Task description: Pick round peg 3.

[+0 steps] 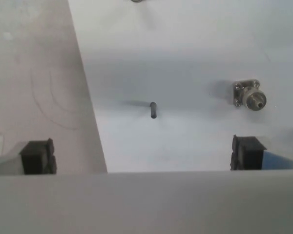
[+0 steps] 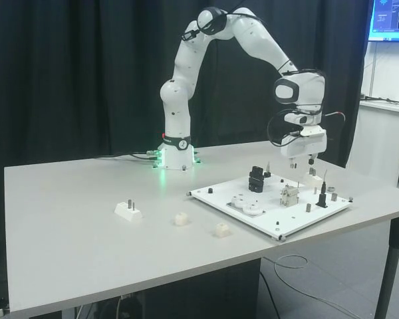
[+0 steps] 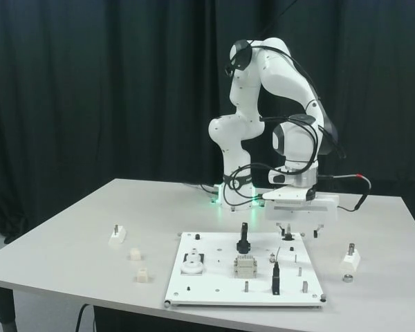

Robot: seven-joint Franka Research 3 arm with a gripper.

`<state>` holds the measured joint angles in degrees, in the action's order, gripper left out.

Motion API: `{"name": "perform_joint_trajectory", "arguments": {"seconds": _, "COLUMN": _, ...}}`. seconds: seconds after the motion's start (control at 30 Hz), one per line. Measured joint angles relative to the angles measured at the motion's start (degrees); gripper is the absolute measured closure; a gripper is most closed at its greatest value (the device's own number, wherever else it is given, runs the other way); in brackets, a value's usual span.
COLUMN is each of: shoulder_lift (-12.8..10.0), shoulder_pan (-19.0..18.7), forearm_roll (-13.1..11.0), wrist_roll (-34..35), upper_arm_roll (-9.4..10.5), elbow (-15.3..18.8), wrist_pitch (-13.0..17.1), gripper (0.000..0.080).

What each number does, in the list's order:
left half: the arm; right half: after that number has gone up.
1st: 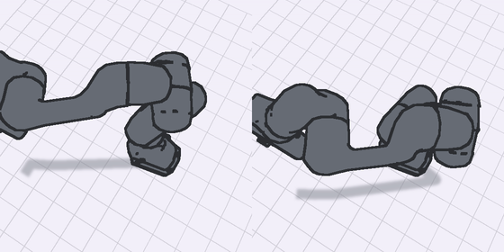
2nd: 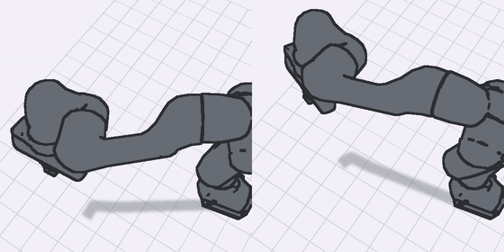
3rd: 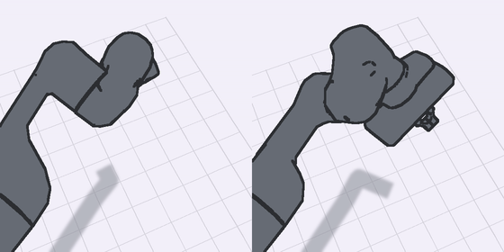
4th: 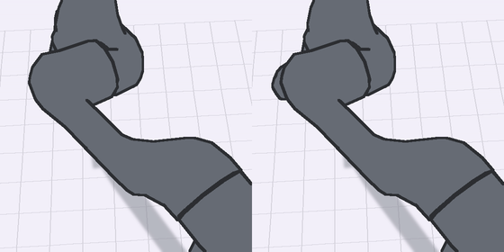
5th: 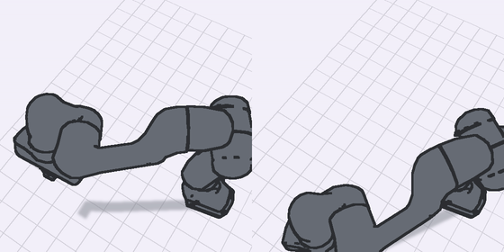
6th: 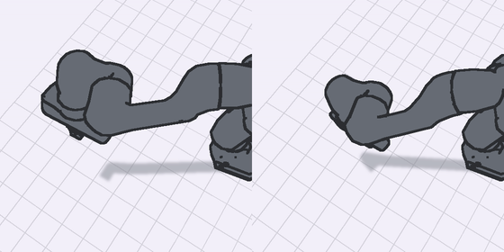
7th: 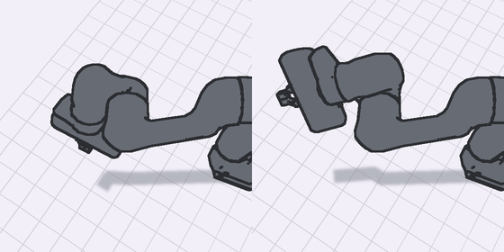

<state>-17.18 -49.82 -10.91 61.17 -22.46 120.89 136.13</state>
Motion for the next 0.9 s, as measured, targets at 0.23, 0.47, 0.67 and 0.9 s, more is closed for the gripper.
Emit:
{"name": "perform_joint_trajectory", "arguments": {"seconds": 0.23, "shoulder_lift": 0.5, "shoulder_pan": -0.2, "forearm_roll": 0.0, "wrist_roll": 1.0, "upper_arm_roll": 0.00, "elbow": -0.2, "wrist_pitch": -0.6, "gripper": 0.0003}}
{"name": "perform_joint_trajectory", "arguments": {"seconds": 0.47, "shoulder_lift": 0.8, "shoulder_pan": -0.7, "forearm_roll": 0.0, "wrist_roll": 3.0, "upper_arm_roll": 0.27, "elbow": -0.8, "wrist_pitch": -0.9, "gripper": 0.0003}}
{"name": "perform_joint_trajectory", "arguments": {"seconds": 0.67, "shoulder_lift": 0.8, "shoulder_pan": -2.2, "forearm_roll": 0.0, "wrist_roll": 6.1, "upper_arm_roll": 0.44, "elbow": -1.4, "wrist_pitch": -1.6, "gripper": 0.0003}}
{"name": "perform_joint_trajectory", "arguments": {"seconds": 0.9, "shoulder_lift": 0.7, "shoulder_pan": -4.9, "forearm_roll": 0.0, "wrist_roll": 11.1, "upper_arm_roll": 0.95, "elbow": -1.5, "wrist_pitch": -1.6, "gripper": 0.0003}}
